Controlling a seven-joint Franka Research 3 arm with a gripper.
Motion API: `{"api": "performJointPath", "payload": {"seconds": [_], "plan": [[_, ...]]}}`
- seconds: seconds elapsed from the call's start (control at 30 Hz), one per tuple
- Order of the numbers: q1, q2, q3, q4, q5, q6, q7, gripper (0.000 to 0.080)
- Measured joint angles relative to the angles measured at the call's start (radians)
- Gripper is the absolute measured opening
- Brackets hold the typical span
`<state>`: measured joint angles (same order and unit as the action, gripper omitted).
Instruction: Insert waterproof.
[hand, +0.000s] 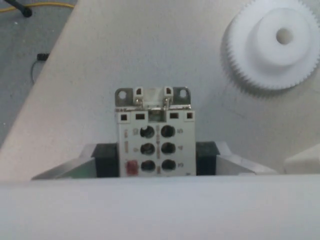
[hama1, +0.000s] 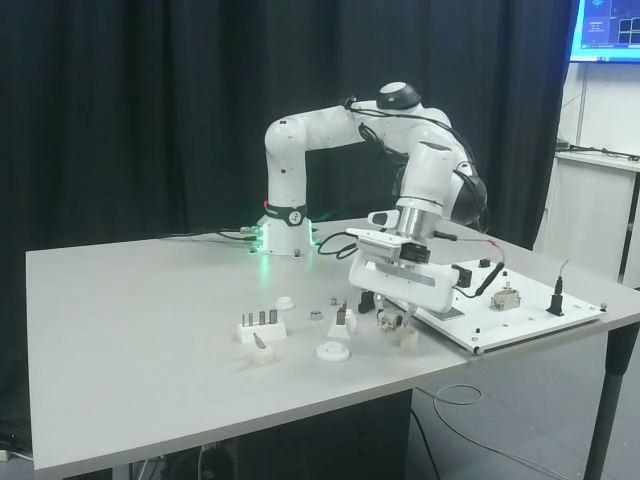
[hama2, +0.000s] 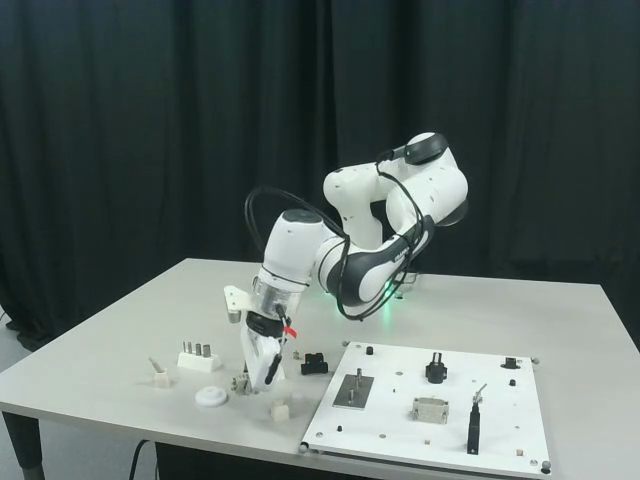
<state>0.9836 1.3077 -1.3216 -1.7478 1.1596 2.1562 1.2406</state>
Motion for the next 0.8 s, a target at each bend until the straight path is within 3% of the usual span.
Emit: {"api": "performJointPath", "payload": {"seconds": [0.8], "plan": [[-0.014,-0.005,-0.017,0.012,0.0,-0.029,-0.014,0.0314]]}}
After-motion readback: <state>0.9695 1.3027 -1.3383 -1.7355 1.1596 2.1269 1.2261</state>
